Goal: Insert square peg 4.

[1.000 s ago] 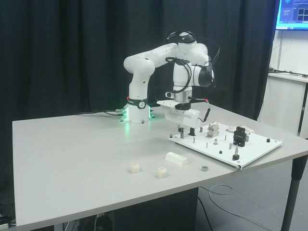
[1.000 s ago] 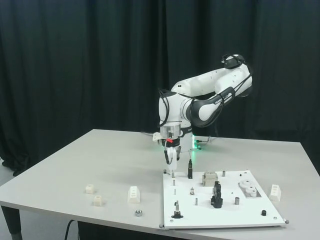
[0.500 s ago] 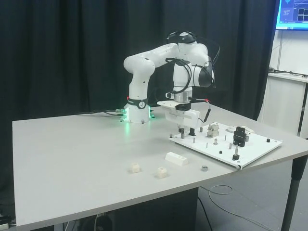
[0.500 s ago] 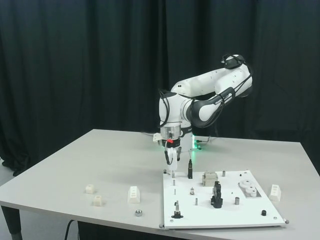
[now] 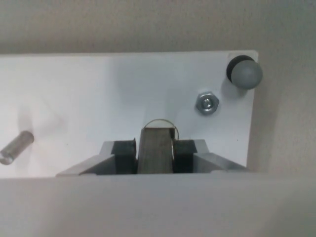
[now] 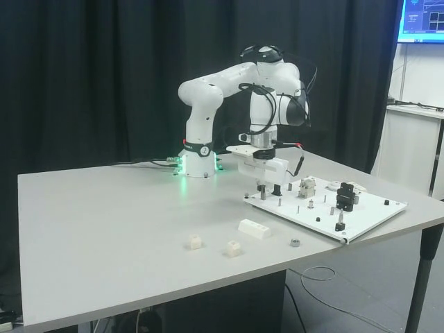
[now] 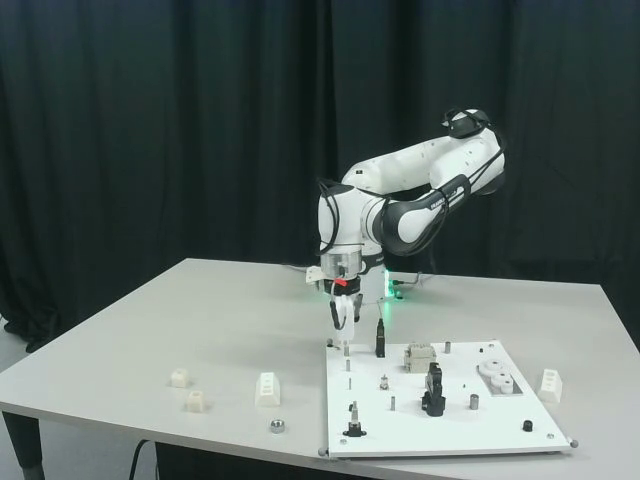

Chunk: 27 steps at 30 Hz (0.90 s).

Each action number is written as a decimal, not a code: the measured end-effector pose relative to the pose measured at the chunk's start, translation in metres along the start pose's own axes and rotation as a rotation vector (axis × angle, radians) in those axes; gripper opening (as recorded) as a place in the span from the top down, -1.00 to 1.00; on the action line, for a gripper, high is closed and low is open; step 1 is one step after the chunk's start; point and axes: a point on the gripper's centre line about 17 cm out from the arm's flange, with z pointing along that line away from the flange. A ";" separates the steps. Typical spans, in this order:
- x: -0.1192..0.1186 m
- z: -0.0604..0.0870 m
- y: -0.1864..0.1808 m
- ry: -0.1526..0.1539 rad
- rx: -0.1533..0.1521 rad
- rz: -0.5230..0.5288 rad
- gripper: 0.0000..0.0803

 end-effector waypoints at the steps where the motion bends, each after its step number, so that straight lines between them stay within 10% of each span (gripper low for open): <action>1: 0.000 0.000 0.000 0.000 0.000 -0.005 0.61; 27: 0.000 0.000 0.000 0.009 -0.002 0.021 0.61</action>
